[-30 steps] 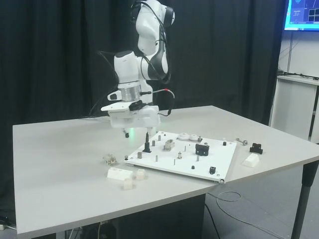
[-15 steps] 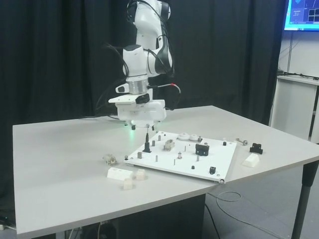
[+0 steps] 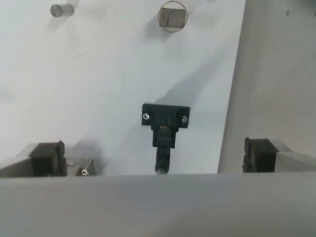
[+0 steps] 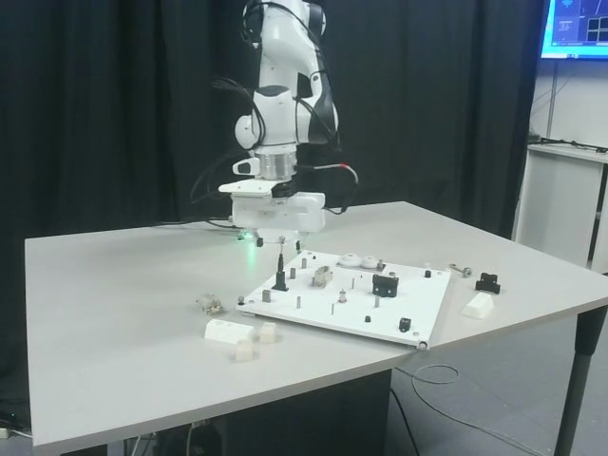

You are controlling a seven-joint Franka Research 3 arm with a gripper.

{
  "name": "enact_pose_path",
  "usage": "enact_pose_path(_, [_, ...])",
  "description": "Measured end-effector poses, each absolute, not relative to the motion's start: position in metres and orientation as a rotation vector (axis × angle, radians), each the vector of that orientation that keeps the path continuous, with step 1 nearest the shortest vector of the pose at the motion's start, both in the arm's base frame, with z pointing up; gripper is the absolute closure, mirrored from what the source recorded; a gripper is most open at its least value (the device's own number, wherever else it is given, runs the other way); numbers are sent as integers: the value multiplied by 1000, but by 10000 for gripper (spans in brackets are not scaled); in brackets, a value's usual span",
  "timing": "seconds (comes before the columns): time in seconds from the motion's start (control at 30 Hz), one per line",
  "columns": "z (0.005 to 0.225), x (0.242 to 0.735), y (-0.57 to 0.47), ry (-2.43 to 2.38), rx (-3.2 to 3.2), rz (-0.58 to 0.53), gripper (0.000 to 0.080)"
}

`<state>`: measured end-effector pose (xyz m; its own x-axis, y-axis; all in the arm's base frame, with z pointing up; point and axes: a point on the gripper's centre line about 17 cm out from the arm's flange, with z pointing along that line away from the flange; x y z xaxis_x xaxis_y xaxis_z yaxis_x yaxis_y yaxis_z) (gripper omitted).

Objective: Remove USB.

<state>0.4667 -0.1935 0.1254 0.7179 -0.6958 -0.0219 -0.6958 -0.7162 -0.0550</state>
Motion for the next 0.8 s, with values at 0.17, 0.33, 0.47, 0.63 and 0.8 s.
enact_pose_path(0.17, [124, 465, -192, 1171, -2859, 9, 3])
enact_pose_path(0.33, [121, 462, -191, 1171, -2862, 16, 3])
enact_pose_path(0.47, [119, 461, -190, 1171, -2862, 17, 3])
enact_pose_path(0.63, [117, 459, -188, 1168, -2864, 21, 3])
enact_pose_path(0.8, [116, 459, -186, 1162, -2867, 21, 3])
